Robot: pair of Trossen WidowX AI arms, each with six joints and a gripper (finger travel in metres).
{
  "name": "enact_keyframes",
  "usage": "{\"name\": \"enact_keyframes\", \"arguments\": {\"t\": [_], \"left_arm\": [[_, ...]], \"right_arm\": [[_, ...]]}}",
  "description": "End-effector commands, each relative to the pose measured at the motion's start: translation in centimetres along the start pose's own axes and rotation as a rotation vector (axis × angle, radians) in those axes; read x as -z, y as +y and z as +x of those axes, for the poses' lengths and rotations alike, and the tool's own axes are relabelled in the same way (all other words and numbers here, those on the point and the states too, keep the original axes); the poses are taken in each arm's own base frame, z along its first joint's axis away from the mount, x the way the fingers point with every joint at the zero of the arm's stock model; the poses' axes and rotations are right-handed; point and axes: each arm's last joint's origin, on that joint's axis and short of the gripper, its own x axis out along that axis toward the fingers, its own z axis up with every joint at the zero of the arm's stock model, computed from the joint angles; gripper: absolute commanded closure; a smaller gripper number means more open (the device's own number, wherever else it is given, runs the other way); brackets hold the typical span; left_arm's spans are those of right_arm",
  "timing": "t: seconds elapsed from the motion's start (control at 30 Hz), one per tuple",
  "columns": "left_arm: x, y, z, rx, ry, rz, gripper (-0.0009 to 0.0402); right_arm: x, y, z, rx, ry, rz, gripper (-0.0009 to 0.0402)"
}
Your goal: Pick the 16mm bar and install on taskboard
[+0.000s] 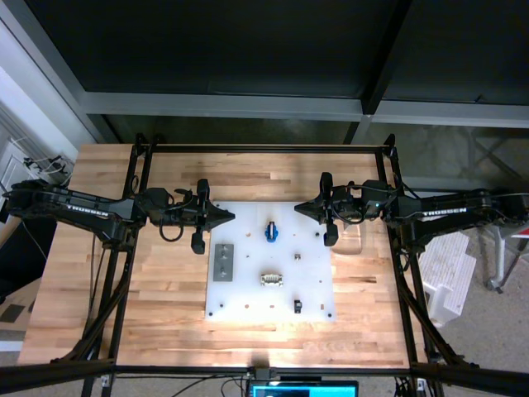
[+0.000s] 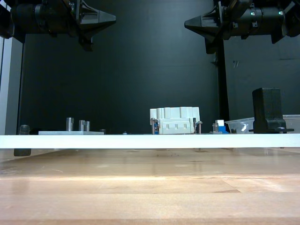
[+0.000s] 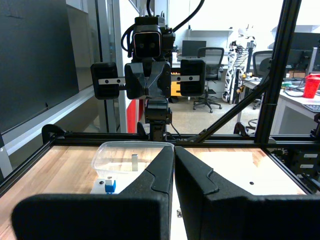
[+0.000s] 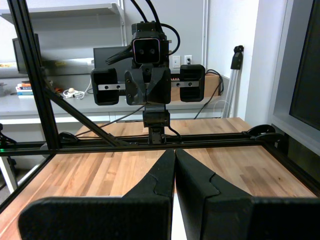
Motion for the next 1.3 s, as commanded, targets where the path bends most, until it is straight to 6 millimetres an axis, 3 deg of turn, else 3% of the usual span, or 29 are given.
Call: {"name": "enact_keyframes", "arguments": {"t": [0.03, 1.3], "left_arm": [[0.0, 0.01, 0.01, 0.0, 0.0, 0.0, 0.0393], [0.0, 0.01, 0.01, 0.0, 0.0, 0.0, 0.0393]], "right_arm": [[0.0, 0.01, 0.01, 0.0, 0.0, 0.0, 0.0393], [-0.13, 0.03, 0.0, -0.003, -0.012, 0.001, 0.0393]]}}
